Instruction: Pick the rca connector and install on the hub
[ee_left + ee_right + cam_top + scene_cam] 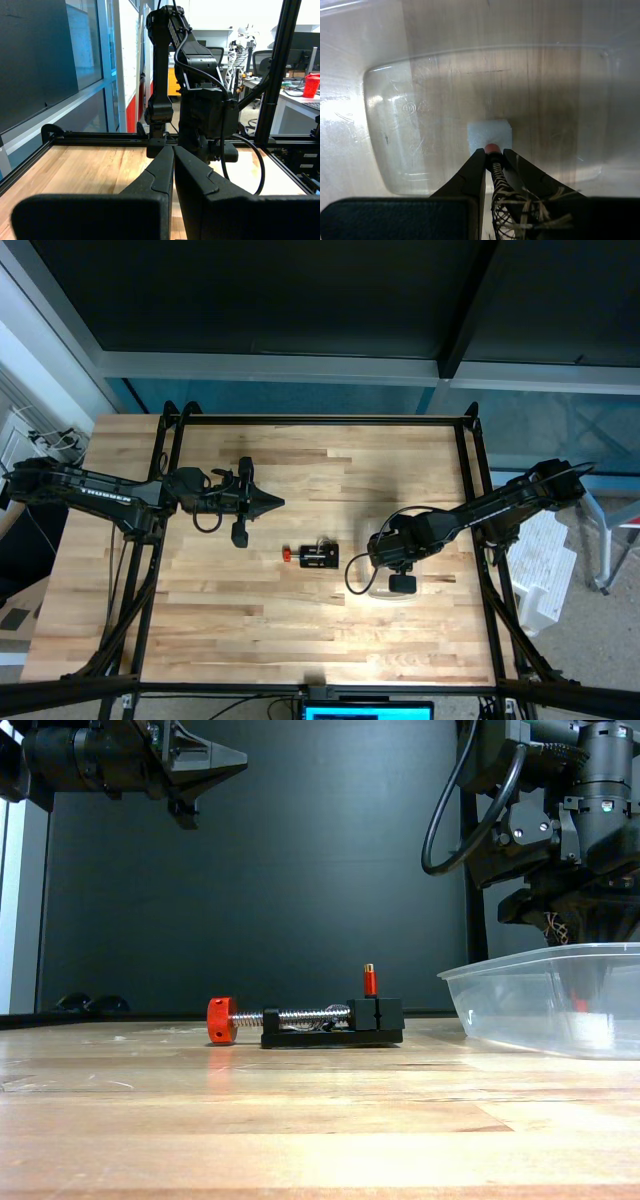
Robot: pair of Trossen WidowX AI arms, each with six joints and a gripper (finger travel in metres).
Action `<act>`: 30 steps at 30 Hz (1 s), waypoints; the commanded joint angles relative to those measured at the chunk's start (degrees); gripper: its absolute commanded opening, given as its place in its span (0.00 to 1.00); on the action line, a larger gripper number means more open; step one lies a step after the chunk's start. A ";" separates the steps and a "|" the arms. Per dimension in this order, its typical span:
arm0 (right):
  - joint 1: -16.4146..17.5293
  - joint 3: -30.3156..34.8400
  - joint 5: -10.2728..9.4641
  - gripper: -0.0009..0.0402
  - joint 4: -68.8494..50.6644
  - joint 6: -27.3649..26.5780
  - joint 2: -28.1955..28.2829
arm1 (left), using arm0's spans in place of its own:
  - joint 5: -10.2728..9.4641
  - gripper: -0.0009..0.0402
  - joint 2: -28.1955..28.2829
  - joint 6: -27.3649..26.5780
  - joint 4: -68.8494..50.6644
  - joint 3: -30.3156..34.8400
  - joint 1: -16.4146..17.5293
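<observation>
The hub (320,558) is a small black block lying mid-table, with a threaded rod and a red stub (221,1020) at its left end and a red post (369,980) on top. My right gripper (492,150) hangs inside the clear plastic tray (500,1005), shut on the rca connector (493,156). The connector is a thin dark piece with a reddish tip and frayed silvery wire behind it. It hovers just over a white foam square (490,132) on the tray floor. My left gripper (275,503) is shut and empty, held high left of the hub.
The tray (425,570) sits on the wooden table right of the hub. A black frame rail (320,420) runs around the table edges. The right arm (200,100) shows across the table in the left wrist view.
</observation>
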 commanded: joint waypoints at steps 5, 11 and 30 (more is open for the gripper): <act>0.02 0.31 0.02 0.03 -0.83 0.02 -1.14 | 0.02 0.02 0.00 0.02 0.02 0.00 0.02; 0.02 0.52 0.00 0.03 -1.09 0.04 -2.93 | 0.02 0.02 0.02 0.02 0.02 0.00 0.00; -0.02 5.70 0.15 0.03 -8.35 0.00 -6.34 | 0.02 0.02 0.00 0.02 0.02 0.00 0.02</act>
